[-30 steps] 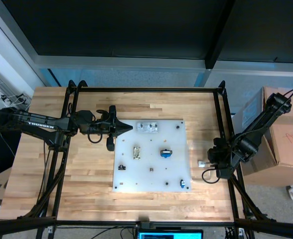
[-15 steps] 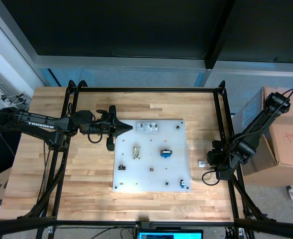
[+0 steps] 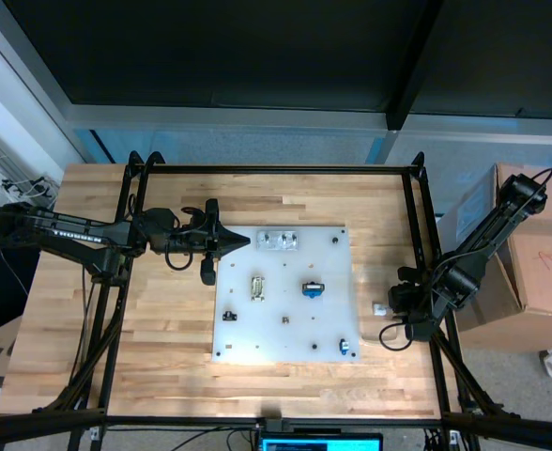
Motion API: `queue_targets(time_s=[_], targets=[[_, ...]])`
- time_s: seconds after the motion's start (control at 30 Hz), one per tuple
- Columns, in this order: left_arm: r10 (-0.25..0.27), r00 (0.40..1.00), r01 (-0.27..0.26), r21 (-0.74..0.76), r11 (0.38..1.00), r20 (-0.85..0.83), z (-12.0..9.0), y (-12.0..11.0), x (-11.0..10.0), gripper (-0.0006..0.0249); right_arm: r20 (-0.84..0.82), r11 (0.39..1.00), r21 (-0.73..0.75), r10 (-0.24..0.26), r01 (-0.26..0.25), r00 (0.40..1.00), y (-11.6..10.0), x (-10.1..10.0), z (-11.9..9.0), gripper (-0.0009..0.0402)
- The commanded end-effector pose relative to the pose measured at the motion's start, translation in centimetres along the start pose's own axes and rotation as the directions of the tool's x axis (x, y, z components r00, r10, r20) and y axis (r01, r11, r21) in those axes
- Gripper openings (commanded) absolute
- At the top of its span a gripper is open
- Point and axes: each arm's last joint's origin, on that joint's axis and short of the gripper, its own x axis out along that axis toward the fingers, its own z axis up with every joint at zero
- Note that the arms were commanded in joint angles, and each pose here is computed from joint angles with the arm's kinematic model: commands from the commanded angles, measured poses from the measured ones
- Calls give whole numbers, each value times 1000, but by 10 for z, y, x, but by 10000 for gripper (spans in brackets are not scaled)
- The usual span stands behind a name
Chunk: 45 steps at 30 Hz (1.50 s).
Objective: Pick the RJ45 connector and install on the taskboard
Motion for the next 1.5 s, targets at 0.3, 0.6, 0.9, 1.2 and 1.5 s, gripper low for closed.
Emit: queue_targets(time_s=[0.3, 0.6, 0.9, 1.2, 1.5], targets=[[0, 1000, 0, 0, 1000, 0, 0, 0, 0, 1, 5, 1000, 3, 3, -3, 1000, 0, 0, 0, 62], [0, 1000, 0, 0, 1000, 0, 0, 0, 0, 1, 14, 1000, 30, 9, -10, 1000, -2, -1, 2, 4], [0, 1000, 0, 0, 1000, 0, 0, 0, 0, 1, -16, 1000, 30, 4, -4, 1000, 1, -24, 13, 0], [0, 1000, 0, 0, 1000, 0, 0, 0, 0, 1, -234, 998, -34, 52, -61, 971, 19, -48, 47, 0], [0, 1000, 0, 0, 1000, 0, 0, 0, 0, 1, -284, 997, -74, -14, -8, 959, 45, -42, 113, 0]])
